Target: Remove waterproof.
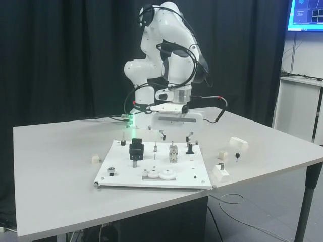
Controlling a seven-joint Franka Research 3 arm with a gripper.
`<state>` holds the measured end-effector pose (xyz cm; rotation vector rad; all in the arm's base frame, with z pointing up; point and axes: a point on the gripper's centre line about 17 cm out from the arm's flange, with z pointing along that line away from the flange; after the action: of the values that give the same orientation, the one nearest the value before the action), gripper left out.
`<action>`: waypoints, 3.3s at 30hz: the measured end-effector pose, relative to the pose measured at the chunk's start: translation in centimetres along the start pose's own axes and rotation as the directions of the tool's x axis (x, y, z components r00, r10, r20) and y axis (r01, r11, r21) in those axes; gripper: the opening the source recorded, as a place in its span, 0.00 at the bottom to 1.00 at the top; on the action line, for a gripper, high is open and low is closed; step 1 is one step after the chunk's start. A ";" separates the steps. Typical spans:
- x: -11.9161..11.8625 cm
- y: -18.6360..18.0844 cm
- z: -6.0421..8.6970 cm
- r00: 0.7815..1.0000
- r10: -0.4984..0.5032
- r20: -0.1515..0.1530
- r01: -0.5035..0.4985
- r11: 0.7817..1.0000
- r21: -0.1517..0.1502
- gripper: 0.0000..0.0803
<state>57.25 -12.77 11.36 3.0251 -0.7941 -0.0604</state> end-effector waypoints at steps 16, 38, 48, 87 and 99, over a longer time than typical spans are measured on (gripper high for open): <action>-1.1 -0.3 1.9 0.999 -0.020 0.033 0.020 1.000 0.004 1.00; -1.9 -0.1 4.4 0.999 -0.045 0.000 0.045 0.999 0.002 1.00; -2.0 -0.3 4.9 0.999 -0.050 -0.015 0.050 0.999 0.004 1.00; -1.9 0.3 5.2 0.999 -0.042 -0.020 0.042 0.999 0.018 0.39; -1.9 0.3 5.1 0.998 -0.059 -0.021 0.059 0.998 0.025 0.39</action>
<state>55.25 -12.09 6.37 3.0676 -0.7097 -0.0197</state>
